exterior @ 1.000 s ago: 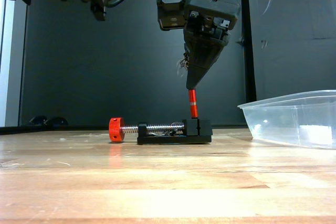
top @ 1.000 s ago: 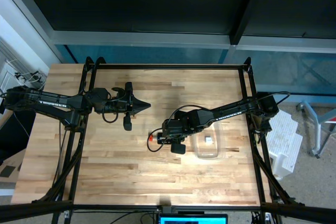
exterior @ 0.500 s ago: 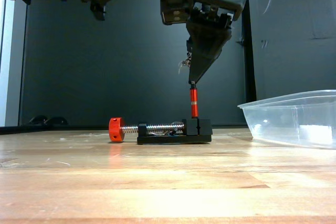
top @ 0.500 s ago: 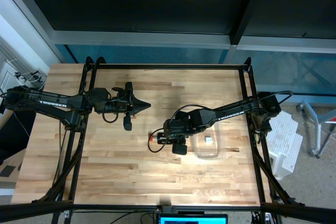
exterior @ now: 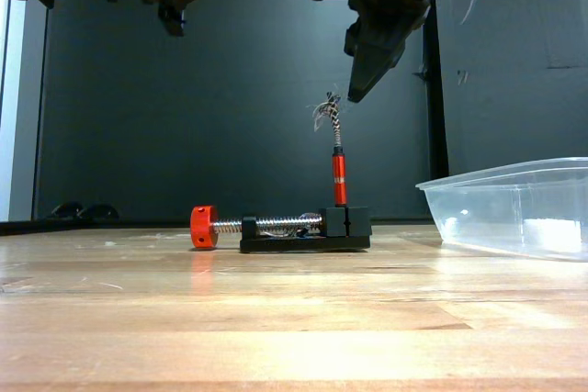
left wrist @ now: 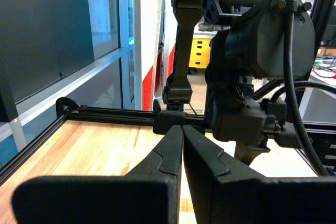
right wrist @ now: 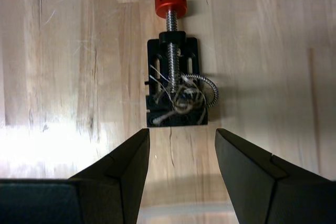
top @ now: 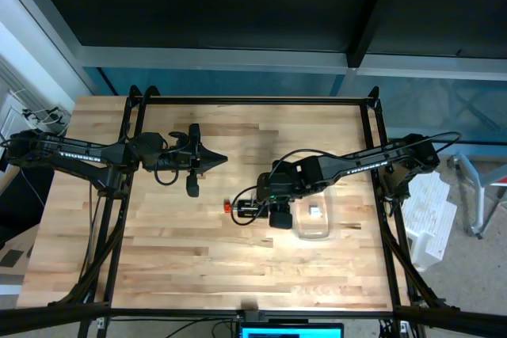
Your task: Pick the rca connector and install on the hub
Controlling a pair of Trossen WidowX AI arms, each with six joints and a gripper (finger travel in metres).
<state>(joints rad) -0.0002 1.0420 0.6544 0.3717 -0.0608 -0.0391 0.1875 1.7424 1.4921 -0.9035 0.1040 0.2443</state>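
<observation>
A clear plastic tray sits on the table, right of the middle and well short of the right edge. It holds one small white square piece, lying flat on its floor. Just left of the tray, with a strip of bare wood between them, the hub lies flat near the table's middle. Its red knob points toward the left edge. The rca connector stands upright on the end of the hub nearest the tray, and a frayed wire braid sticks up from its top. The right gripper hangs above the hub, higher than the braid and slightly to the tray side. Its jaws are apart, hold nothing and touch nothing. The left gripper is held high over the far left part of the table, well apart from the hub, with its jaws together and pointing toward the right edge. Open wood runs from the hub and tray to the near edge. More lies between the hub and the left edge, and a narrower band lies between the tray and the right edge.
</observation>
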